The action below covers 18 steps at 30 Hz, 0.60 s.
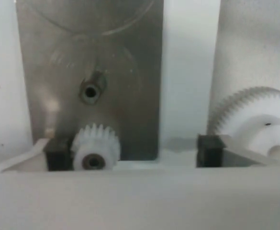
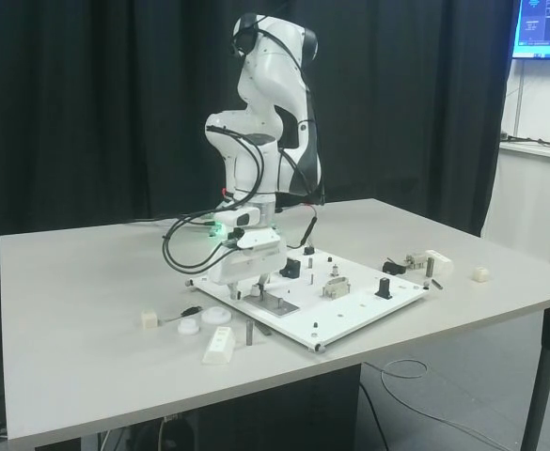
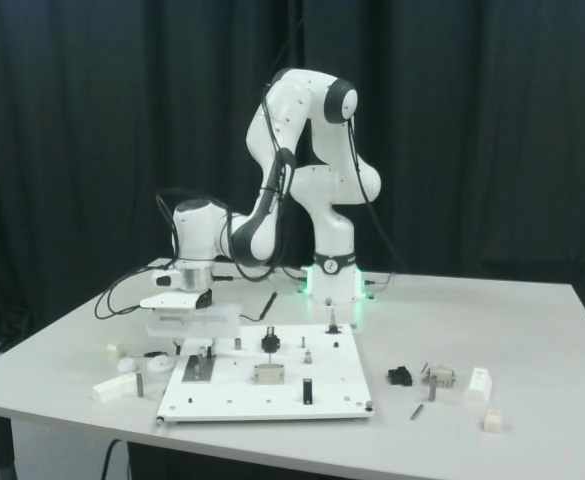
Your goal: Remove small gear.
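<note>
The grey counter (image 2: 86,282) carries the white arm (image 3: 302,150), bolted near the rear edge, with broad open surface toward the edges on all sides. The white board (image 3: 272,395) lies near the front edge of the counter; loose white parts (image 2: 216,346) lie just beside its end where the arm works, and further small parts (image 3: 477,385) lie well apart past its other end. The arm is folded low, with the tool (image 1: 135,153) just above the grey metal plate (image 1: 125,96) set in the board. The tool's black pads (image 1: 58,154) stand apart, and the small gear (image 1: 95,147) touches one pad, while the other pad is well clear of it across an open gap. The small gear sits low over the plate, near a hole (image 1: 91,92) in the plate. Only the wrist view shows the small gear; in both room views the tool body hides it. A large white gear (image 1: 259,122) lies beside the plate, cut off at the frame edge.
</note>
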Motion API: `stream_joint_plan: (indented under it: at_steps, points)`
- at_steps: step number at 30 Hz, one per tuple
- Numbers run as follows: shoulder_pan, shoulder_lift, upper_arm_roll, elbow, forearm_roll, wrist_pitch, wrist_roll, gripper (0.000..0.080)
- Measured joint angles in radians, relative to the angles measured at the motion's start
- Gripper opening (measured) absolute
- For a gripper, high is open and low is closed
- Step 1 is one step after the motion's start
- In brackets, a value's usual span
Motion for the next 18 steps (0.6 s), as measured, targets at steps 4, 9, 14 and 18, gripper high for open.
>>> stream_joint_plan:
  at_steps: [4, 9, 14, 18]
  points:
    - [0.000, -0.001, 0.008, 0.000, 0.000, -0.012, 0.000, 0.0539]
    - [0.003, -0.007, 0.012, 0.000, 0.004, -0.039, 0.002, 0.0358]
    - [0.006, -0.010, 0.012, 0.000, 0.008, -0.050, 0.006, 0.0358]
    - [0.006, -0.009, 0.012, 0.000, 0.009, -0.050, 0.006, 0.0198]
